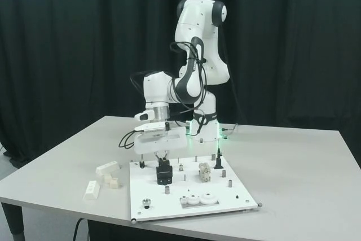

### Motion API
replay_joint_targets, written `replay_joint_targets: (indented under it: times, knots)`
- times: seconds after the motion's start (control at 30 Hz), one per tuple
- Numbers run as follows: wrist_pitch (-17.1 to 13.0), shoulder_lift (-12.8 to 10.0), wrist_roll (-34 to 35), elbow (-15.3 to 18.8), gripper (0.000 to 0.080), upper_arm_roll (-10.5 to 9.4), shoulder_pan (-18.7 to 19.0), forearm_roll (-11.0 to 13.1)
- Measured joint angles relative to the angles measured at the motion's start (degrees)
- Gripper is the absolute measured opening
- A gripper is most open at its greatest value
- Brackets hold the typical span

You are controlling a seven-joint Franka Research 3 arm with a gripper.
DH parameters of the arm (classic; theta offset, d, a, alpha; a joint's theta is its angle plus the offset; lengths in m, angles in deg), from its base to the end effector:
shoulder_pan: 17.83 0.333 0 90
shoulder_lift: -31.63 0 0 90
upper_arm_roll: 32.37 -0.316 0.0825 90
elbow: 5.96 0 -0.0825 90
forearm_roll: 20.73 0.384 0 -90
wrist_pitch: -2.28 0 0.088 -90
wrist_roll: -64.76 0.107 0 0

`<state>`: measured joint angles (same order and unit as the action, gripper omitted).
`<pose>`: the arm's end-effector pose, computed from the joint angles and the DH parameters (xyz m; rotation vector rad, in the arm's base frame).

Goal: Place square peg 2.

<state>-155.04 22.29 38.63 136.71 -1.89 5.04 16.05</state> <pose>0.4706 -0.0919 0.2418 -2.9548 0.3639 -0.2752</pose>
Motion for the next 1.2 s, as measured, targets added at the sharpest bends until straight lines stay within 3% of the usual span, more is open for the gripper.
replay_joint_targets:
  times: [0.4,0.73,1.2]
  knots:
    - [0.5,1.9,-0.1,0.0,0.0057,1.67,-0.1,-0.3]
    - [2.5,3.9,-0.1,0.0,0.0057,3.05,-0.2,-2.3]
    - [4.0,7.7,0.4,-0.7,0.0057,3.12,-0.8,-3.7]
